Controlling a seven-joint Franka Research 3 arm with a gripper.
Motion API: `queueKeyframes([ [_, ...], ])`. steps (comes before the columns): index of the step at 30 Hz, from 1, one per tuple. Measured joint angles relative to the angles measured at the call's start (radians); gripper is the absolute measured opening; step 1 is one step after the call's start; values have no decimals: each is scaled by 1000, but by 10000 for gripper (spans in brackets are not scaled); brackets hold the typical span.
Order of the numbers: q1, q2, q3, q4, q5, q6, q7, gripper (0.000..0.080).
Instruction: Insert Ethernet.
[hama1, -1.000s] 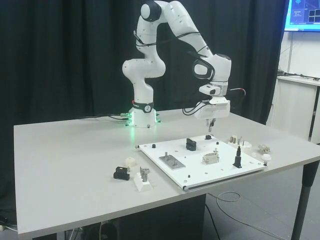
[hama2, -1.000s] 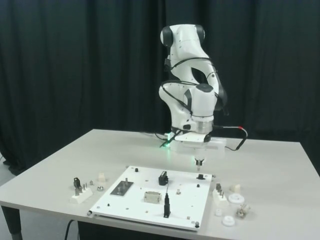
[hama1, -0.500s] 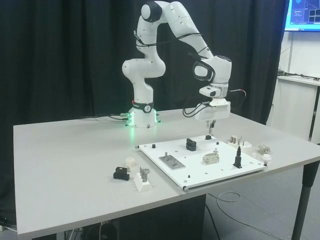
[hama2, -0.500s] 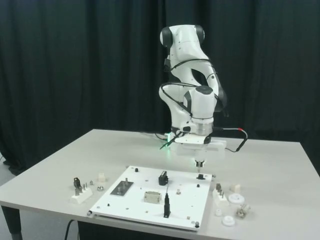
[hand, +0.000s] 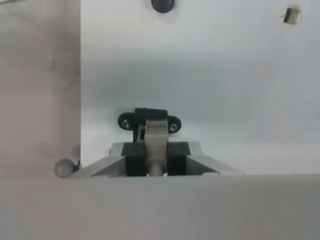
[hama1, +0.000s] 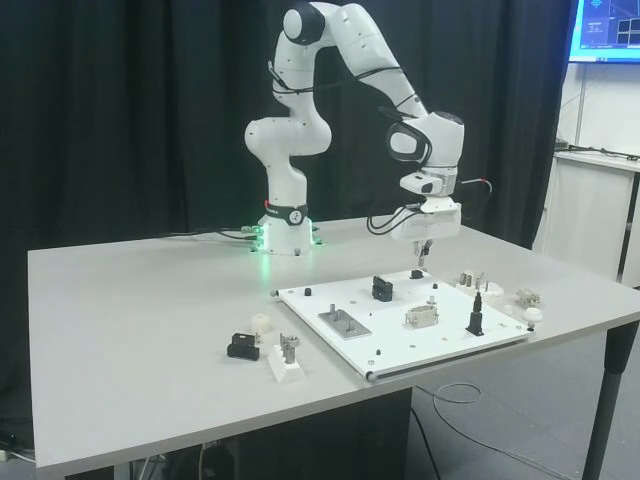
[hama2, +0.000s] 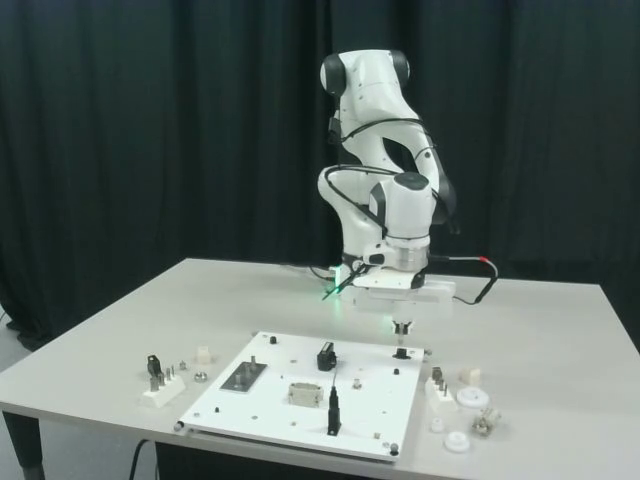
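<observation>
In the wrist view my gripper (hand: 156, 159) is shut on a grey Ethernet plug (hand: 155, 136), whose contact end points down at a black socket (hand: 149, 118) screwed to the white board (hand: 225, 75). The plug's tip overlaps the socket in that picture; whether they touch I cannot tell. From the room cameras the gripper (hama1: 421, 248) (hama2: 402, 326) hangs a short way above the socket (hama1: 416, 273) (hama2: 401, 352) at the board's far corner.
On the board (hama1: 400, 335) stand a black block (hama1: 381, 290), a grey metal plate (hama1: 343, 322), a metal connector (hama1: 421, 316) and an upright black plug (hama1: 476, 315). White gears (hama1: 527, 298) lie beside it; a small stand (hama1: 287, 362) and black part (hama1: 240, 346) sit on the grey table.
The gripper with the plug has shifted slightly sideways over the board's far corner, staying at about the same height. Nothing on the table has moved.
</observation>
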Motion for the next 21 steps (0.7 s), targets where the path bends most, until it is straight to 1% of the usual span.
queueKeyframes([
  [21,-1,0,-2,-20,1,-1,39,84],
])
